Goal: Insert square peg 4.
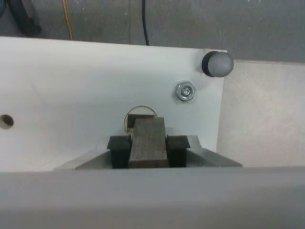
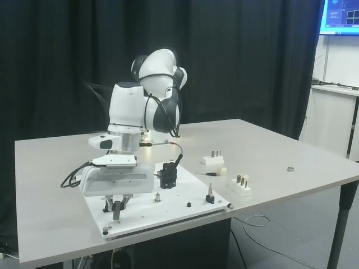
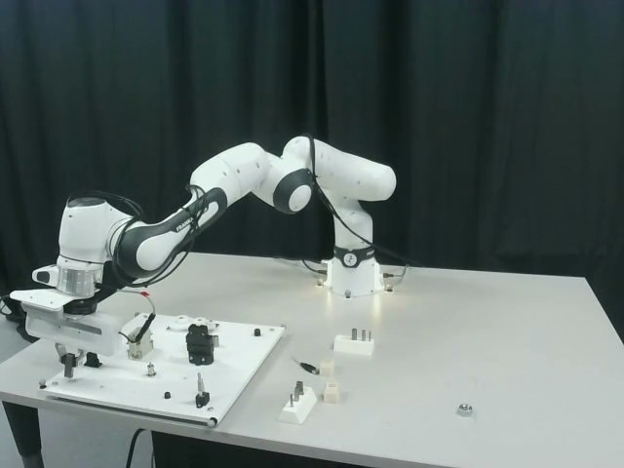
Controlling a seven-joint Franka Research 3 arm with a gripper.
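Observation:
My gripper (image 1: 148, 149) is shut on the square peg (image 1: 148, 142), a dark grey block held upright between the black fingertips (image 1: 119, 145). The peg's lower end hangs just above a round hole (image 1: 139, 114) in the white board (image 1: 71, 95), near the board's corner. In the first room view the gripper (image 2: 116, 208) hangs low over the board's front left corner (image 2: 106, 224). In the second room view the gripper (image 3: 68, 363) is at the board's left end (image 3: 58, 385). Whether the peg touches the hole I cannot tell.
A hex nut (image 1: 186, 91) and a grey knob (image 1: 218, 63) stand on the board near the hole. A black fixture (image 2: 168, 176), small posts (image 2: 209, 196) and a white block (image 3: 138, 341) sit on the board. White peg holders (image 2: 213, 163) (image 2: 241, 185) rest on the grey table.

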